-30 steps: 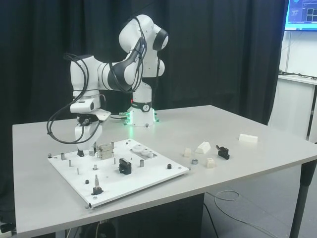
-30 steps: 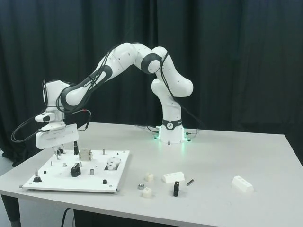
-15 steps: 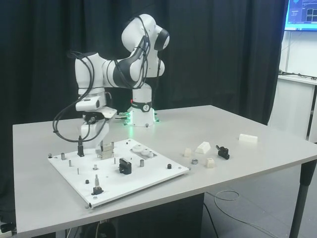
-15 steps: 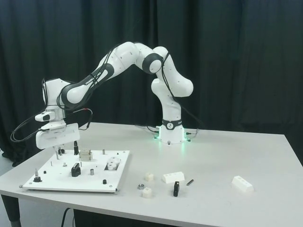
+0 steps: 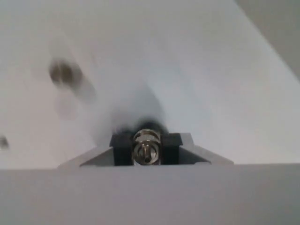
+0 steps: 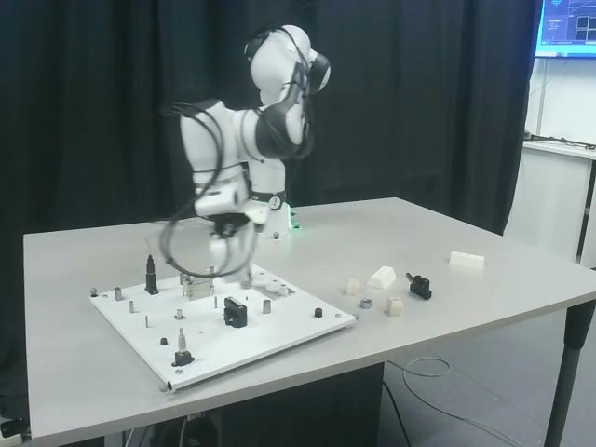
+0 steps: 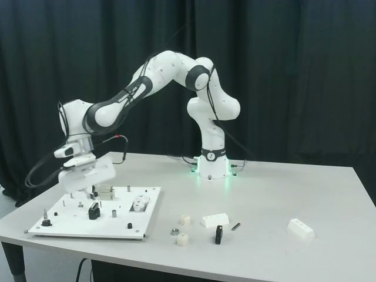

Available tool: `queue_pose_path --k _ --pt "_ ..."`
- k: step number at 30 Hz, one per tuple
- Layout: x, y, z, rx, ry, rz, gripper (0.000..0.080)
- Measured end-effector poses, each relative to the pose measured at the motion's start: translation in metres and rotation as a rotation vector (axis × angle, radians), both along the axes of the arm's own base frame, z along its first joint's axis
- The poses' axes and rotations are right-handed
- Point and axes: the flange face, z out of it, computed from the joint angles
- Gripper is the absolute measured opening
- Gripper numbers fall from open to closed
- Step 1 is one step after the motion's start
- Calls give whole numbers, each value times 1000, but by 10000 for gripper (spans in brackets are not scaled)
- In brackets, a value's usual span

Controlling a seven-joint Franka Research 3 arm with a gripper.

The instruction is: Place BNC.

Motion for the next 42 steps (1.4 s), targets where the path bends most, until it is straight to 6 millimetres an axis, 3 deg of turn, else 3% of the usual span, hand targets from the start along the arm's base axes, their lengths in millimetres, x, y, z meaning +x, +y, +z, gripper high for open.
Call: queue_pose_path --k 9,22,42 --pt "28 86 -11 79 52 12 120" --pt "52 233 -15 113 123 16 119" --pt "47 445 -12 56 140 -38 118"
